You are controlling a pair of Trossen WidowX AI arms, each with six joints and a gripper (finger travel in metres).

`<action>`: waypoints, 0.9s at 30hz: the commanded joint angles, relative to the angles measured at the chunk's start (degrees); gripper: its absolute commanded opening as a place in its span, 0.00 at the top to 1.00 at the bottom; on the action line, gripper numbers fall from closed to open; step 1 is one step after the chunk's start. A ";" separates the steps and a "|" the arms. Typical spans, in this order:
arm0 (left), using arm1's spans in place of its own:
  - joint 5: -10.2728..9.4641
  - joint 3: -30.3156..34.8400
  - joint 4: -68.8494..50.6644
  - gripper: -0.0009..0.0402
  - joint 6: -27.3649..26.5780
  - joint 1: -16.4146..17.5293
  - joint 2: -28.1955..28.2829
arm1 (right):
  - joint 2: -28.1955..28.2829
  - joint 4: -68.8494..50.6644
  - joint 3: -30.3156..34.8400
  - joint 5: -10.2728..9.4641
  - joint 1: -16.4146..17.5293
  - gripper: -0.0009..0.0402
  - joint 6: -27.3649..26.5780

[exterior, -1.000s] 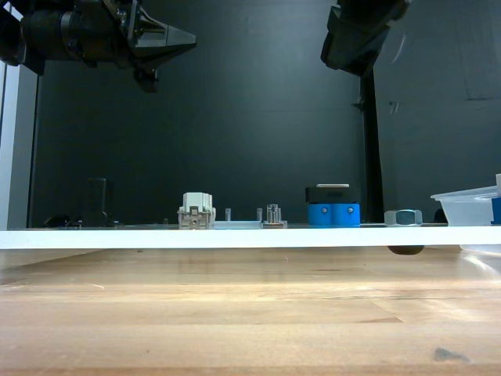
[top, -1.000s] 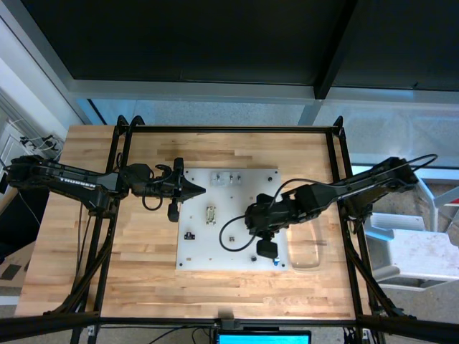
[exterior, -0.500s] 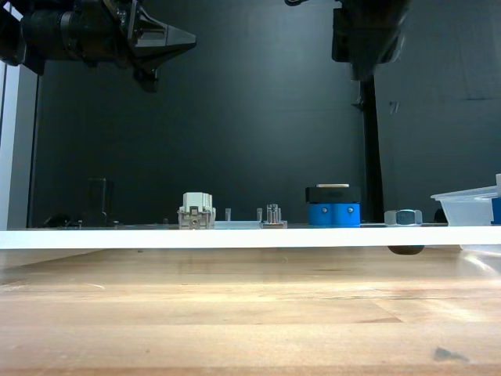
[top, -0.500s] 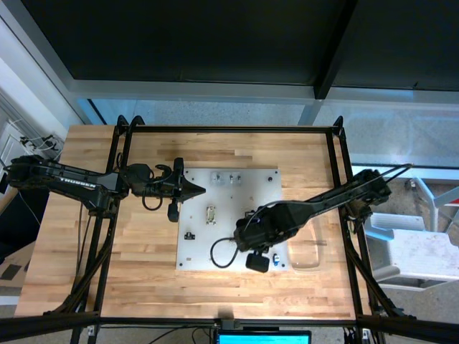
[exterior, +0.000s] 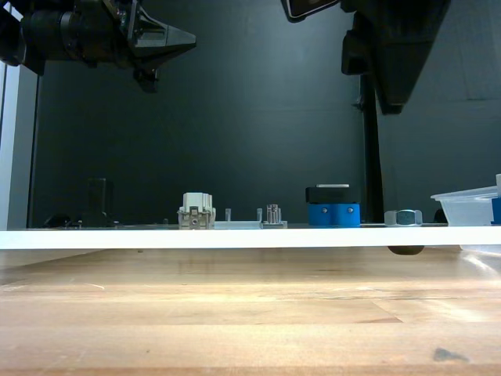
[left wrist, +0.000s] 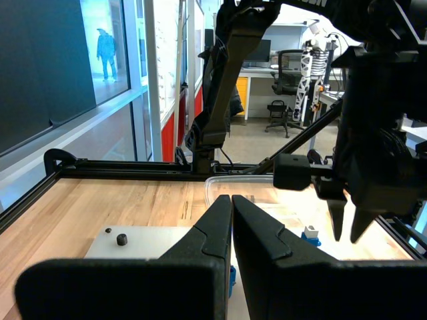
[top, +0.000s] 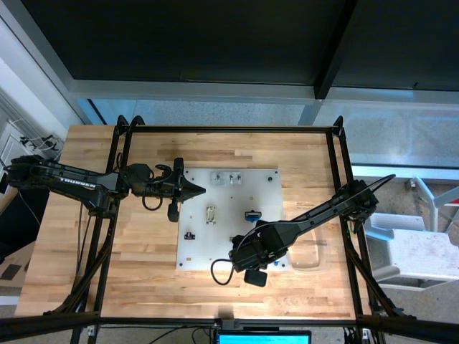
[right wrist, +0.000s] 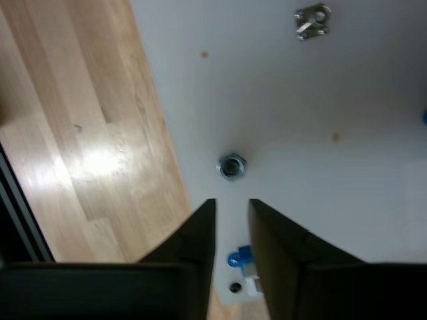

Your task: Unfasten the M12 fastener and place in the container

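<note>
— Tabletop (exterior: 235,313) first: where's our nut (right wrist: 232,167)?
— On the board (top: 197,244), outside the container (exterior: 463,207). Our right end effector (right wrist: 232,203) hovers above it, slightly parted.
— And left?
— Our left end effector (left wrist: 231,198) hangs over the board's far left corner, closed together.

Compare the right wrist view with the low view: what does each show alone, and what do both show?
Only the right wrist view: the nut seen from above, dark centre showing, just beyond the tips of the open right gripper. Only the low view: the shut left gripper high at the left, and the rim of the container beside the nut. Both: the nut and the white board.
</note>
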 commanded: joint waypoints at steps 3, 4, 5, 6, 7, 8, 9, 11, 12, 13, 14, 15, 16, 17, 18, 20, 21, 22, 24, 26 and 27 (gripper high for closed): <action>0.00 0.00 0.00 0.98 0.00 0.02 0.02 | 0.04 1.18 -1.01 1.49 0.15 0.59 0.42; 0.00 0.00 0.00 0.98 0.00 0.00 0.02 | 0.04 1.25 -1.22 1.51 0.15 0.56 0.37; 0.00 0.00 0.00 0.98 0.00 0.00 0.02 | 0.04 1.38 -1.51 1.49 0.24 0.53 0.37; 0.00 0.00 0.00 0.98 0.00 0.00 0.02 | 0.04 1.40 -1.75 1.49 0.26 0.51 0.33; 0.02 0.00 0.00 0.98 0.00 0.02 0.02 | 0.04 1.40 -1.97 1.49 0.33 0.49 0.24; 0.00 0.00 0.00 0.98 0.00 0.00 0.02 | 0.04 1.40 -2.19 1.49 0.39 0.47 0.26; 0.02 0.00 0.00 0.98 0.00 0.00 0.02 | 0.04 1.55 -2.47 1.49 0.44 0.45 0.22; 0.00 0.00 -0.02 0.98 0.00 0.00 0.02 | 0.74 1.90 -2.86 1.46 0.52 0.43 0.22; 0.02 0.00 -0.02 0.98 0.00 0.00 0.02 | 1.20 1.95 -2.80 1.42 0.57 0.42 0.20; 0.00 0.00 0.02 0.98 0.00 0.02 0.02 | 1.22 2.05 -2.80 1.42 0.66 0.42 0.20; 0.00 0.00 0.02 0.98 0.00 0.00 0.02 | 2.01 2.49 -2.80 1.36 0.68 0.42 0.20; 0.02 0.00 -0.04 0.98 0.00 0.00 0.02 | 2.64 2.91 -2.75 0.98 0.72 0.42 0.17; 0.02 0.00 -0.02 0.98 0.00 0.02 0.02 | 2.80 3.17 -2.75 1.01 0.74 0.42 0.17; 0.00 0.00 0.00 0.98 0.00 0.00 0.02 | 3.10 3.58 -2.75 0.92 0.76 0.43 0.20; 0.00 0.00 0.00 0.98 0.00 0.00 0.02 | 3.61 3.98 -2.75 0.92 0.76 0.43 0.17; 0.02 0.00 0.00 0.98 0.00 0.02 0.02 | 3.78 4.13 -2.78 0.98 0.76 0.43 0.20; 0.00 0.00 -0.02 0.98 0.00 0.00 0.02 | 3.89 4.22 -2.82 0.98 0.76 0.44 0.24; 0.00 0.00 -0.02 0.98 0.00 0.00 0.02 | 3.93 4.26 -2.84 0.98 0.76 0.44 0.24; 0.02 0.00 0.00 0.98 0.00 0.00 0.02 | 4.26 4.35 -2.86 1.01 0.76 0.43 0.37; 0.00 0.00 0.00 0.98 0.00 0.02 0.02 | 4.59 4.35 -2.86 0.96 0.76 0.43 0.22; 0.00 0.00 0.00 0.98 0.00 0.02 0.02 | 4.76 4.39 -2.93 0.98 0.74 0.43 0.17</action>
